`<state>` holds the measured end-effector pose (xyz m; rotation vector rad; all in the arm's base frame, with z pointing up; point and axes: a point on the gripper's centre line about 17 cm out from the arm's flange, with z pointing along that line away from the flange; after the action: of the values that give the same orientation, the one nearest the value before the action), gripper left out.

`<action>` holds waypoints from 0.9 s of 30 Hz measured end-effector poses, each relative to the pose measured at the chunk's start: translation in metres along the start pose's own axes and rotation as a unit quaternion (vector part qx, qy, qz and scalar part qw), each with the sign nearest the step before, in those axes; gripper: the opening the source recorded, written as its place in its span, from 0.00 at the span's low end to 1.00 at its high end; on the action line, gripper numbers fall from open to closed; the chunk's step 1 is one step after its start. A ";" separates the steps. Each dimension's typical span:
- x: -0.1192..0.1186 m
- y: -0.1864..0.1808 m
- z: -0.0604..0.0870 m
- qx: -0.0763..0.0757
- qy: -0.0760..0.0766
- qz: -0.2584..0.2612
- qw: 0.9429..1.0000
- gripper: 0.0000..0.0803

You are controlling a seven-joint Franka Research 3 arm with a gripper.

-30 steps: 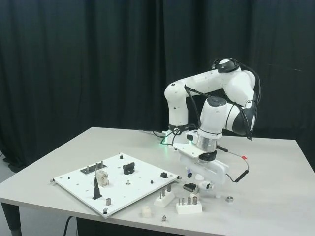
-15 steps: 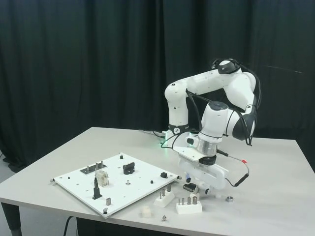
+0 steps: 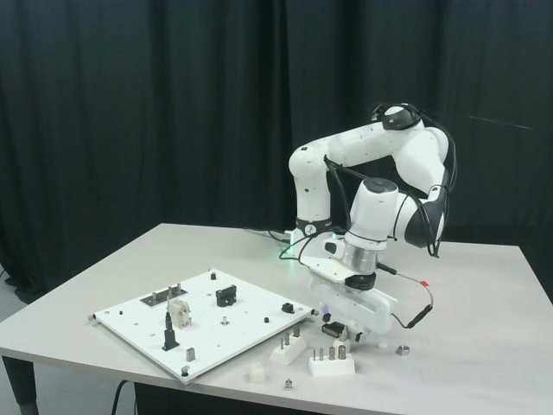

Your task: Pick Ethernet.

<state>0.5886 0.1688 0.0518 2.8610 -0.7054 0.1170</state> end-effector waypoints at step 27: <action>-0.004 -0.015 0.000 0.013 -0.003 0.013 1.000 1.00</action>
<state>0.5923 0.1839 0.0484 2.8797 -0.7468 0.1224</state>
